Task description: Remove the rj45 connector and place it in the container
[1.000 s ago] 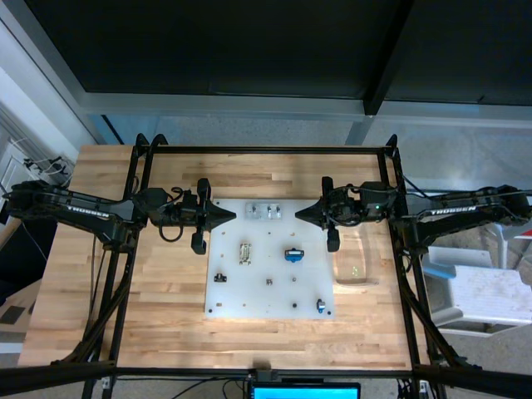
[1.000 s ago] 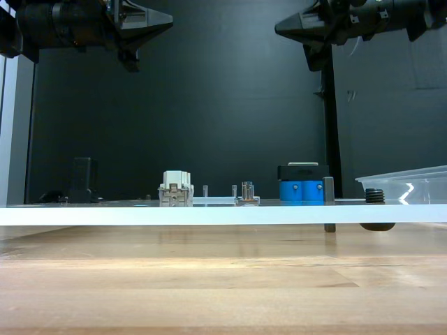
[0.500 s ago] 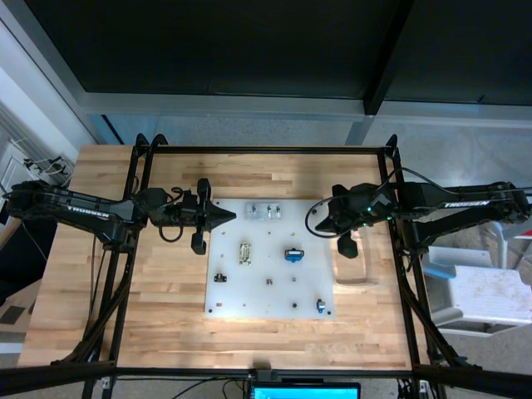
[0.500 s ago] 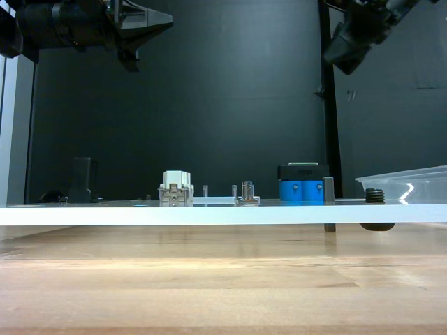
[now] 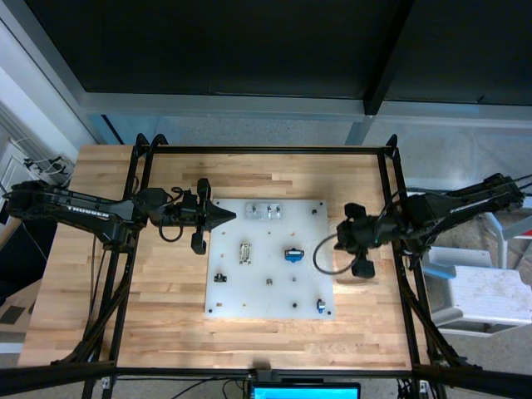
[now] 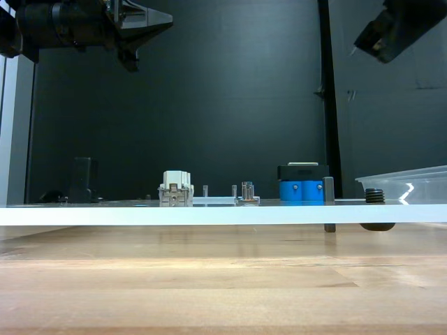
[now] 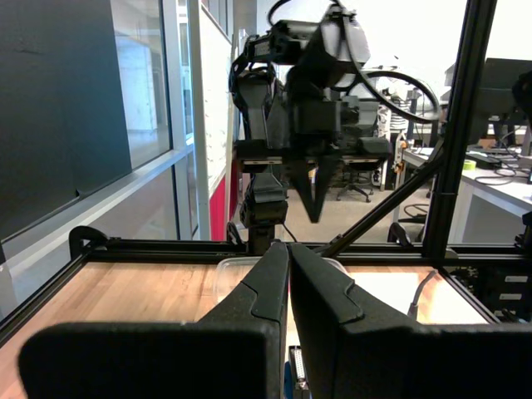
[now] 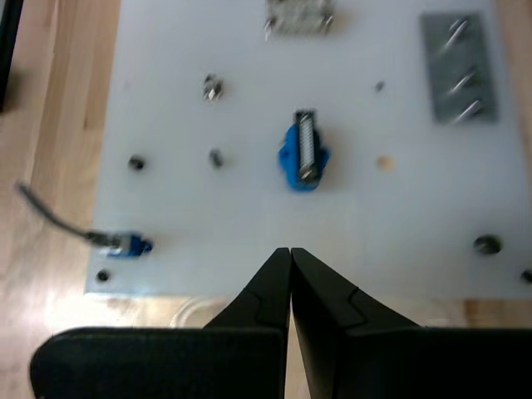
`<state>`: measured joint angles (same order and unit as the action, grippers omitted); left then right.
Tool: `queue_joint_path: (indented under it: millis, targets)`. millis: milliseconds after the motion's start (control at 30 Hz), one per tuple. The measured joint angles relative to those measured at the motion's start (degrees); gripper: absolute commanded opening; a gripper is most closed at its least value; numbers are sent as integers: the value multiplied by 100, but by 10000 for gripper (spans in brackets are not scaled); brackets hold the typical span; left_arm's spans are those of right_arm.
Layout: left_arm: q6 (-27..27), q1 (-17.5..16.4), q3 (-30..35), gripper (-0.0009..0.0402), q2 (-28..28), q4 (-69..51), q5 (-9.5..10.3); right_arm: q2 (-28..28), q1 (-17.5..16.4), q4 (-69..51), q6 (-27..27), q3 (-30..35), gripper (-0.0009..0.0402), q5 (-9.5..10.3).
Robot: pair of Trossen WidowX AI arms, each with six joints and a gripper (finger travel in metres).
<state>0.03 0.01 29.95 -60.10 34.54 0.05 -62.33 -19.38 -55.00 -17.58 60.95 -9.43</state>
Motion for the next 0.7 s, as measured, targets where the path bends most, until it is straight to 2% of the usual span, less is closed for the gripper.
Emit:
queue_joint_path:
  millis: [133,333,700]
  targets:
    - [-2,0,0,1,0,0,0,-348,-584,-245,-431,229,0,-313]
    - [-2,0,0,1,0,-2,0,-785,-1071,-319,-951,538,0,-302]
    - [-2,0,-2,1,0,-2,-2,-1628,-1486,-605,-1379,1180,0,-271]
